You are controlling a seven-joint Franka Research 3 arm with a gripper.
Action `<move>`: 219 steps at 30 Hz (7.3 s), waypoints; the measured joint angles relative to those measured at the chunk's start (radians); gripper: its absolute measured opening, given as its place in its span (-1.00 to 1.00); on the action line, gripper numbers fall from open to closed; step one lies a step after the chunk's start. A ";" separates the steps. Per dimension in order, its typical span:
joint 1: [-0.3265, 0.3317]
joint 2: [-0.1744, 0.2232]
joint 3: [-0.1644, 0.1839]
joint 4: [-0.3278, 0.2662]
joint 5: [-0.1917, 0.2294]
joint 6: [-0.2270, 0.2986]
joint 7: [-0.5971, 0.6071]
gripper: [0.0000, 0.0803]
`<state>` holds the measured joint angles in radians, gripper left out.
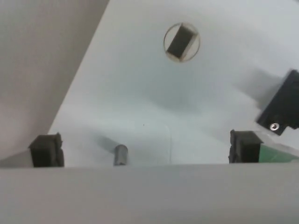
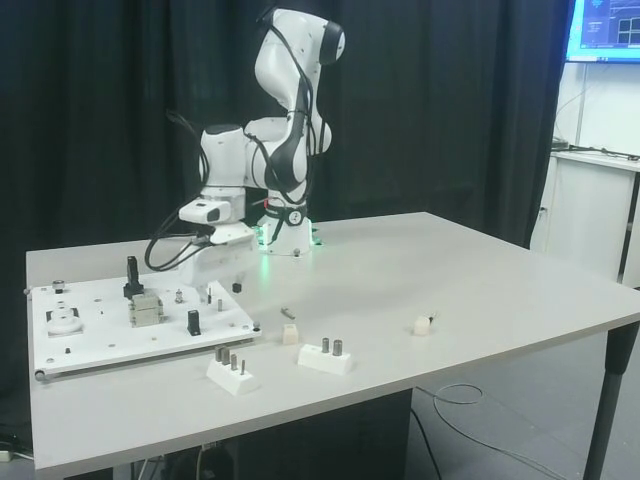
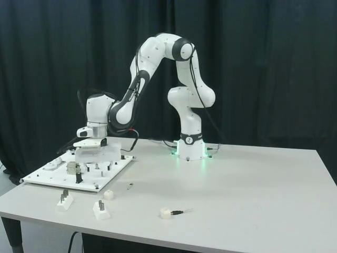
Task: Pick round peg 3.
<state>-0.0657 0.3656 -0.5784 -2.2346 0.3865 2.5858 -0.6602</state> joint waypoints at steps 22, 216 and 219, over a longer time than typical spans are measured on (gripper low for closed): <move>0.001 -0.067 -0.007 0.003 -0.009 -0.050 0.009 0.99; 0.098 0.402 0.115 0.734 -0.032 -0.446 0.337 -0.72; 0.098 0.392 0.111 0.744 -0.039 -0.473 0.346 -0.72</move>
<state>0.0326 0.7572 -0.4669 -1.4902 0.3477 2.1129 -0.3144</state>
